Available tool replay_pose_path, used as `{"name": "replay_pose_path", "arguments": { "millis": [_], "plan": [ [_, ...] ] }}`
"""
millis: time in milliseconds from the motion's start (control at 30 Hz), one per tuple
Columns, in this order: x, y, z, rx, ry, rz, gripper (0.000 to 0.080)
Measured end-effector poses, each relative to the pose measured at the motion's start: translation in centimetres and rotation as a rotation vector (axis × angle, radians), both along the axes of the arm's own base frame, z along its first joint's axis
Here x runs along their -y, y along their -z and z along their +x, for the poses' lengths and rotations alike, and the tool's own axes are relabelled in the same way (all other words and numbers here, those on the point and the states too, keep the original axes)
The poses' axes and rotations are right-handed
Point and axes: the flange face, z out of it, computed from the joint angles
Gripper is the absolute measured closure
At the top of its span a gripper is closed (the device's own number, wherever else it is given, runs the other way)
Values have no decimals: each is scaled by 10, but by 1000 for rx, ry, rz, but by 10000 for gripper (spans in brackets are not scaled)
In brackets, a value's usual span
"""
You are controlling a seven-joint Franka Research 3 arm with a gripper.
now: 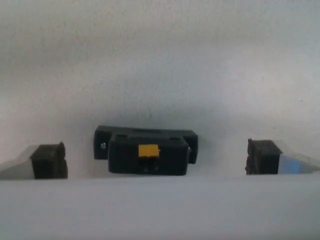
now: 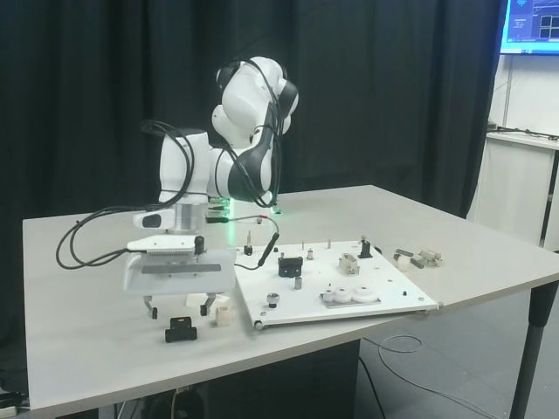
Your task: Pick D-SUB.
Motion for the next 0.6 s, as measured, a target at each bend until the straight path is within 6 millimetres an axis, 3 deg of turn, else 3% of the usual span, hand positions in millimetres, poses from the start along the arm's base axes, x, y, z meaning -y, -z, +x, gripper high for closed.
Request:
{"name": "replay_pose_path", "arguments": {
  "millis": [600],
  "plan": [
    [0,19,0,-16,7,27,3]
  ]
}}
